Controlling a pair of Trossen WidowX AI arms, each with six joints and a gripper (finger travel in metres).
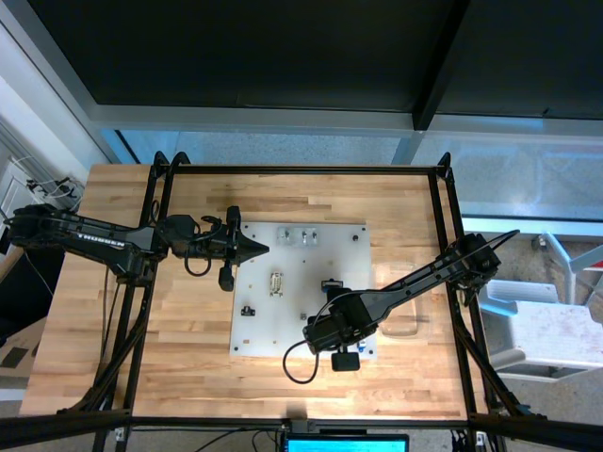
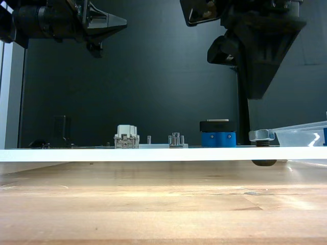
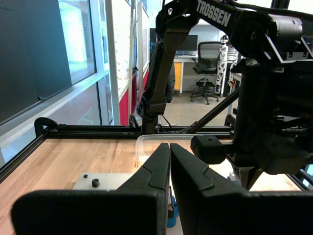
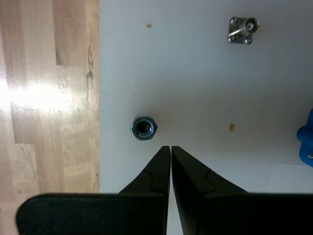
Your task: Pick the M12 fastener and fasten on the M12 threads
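The clear tray [image 2: 301,135] stands at the right edge of the white board [image 2: 102,153]. Its contents cannot be told in any view: the low view gives only its pale wall, and the high view only a faint outline [image 1: 407,325].

The M12 fastener [image 2: 261,135] is on its stud. The low view shows the silver hexagon sitting on the dark ribs of the M12 threads [image 2: 263,144], some ribs showing beneath it, in front of the tray's wall. The right wrist view shows the same nut [image 4: 143,127] from above. It is a small grey ring with a dark centre, on the board [image 4: 195,88] close to the edge where the wooden desk [image 4: 49,98] begins. The high view does not show it, as the right arm covers that corner.

The right gripper [image 4: 170,148] hangs above the board's near right corner. Its fingers are pressed together and empty, the tips just beside the nut and not touching it. In the low view it [image 2: 255,96] is well above the nut.

The left gripper [image 3: 170,147] is above the board's left edge [image 1: 256,249], high in the low view [image 2: 120,21], with its fingers closed on nothing.

A blue fitting [image 2: 218,139] stands just left of the nut in the low view. A silver flanged connector [image 4: 243,30] shows only in the right wrist view.
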